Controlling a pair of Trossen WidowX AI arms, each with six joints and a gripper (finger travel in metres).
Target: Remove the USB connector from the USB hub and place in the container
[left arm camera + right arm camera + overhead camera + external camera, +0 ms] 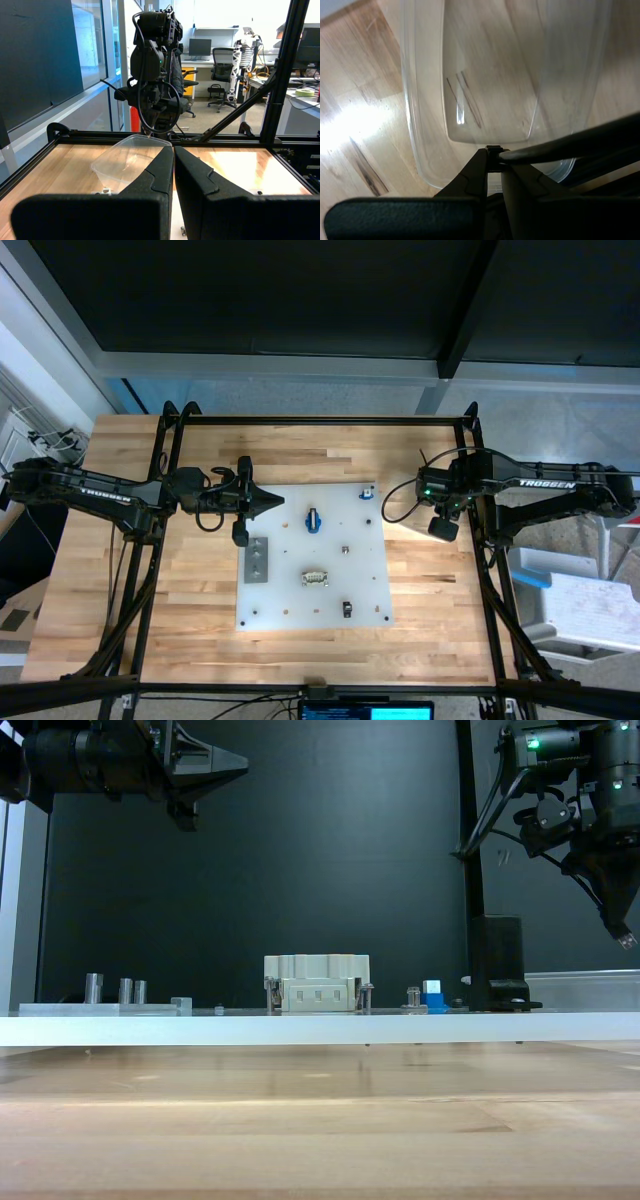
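My right gripper (493, 156) is shut on the USB connector (493, 149), a tiny black plug whose thin wire tail (570, 140) trails off sideways. It hangs over the container (495, 75), a clear tub. In the low view the right gripper (620, 925) points down at the far right, with the plug's tip (626, 936) above the container's pale rim (580, 978). The USB hub (347, 609), a small black block, sits near the front edge of the white board (290, 610). My left gripper (275, 502) is shut and empty, held high over the board's left edge.
On the board stand a grey metal plate with holes (258, 560), a blue upright part (313, 520) and a beige toothed connector (315, 579). The black frame posts (480, 540) run along both sides of the wooden table (150, 590).
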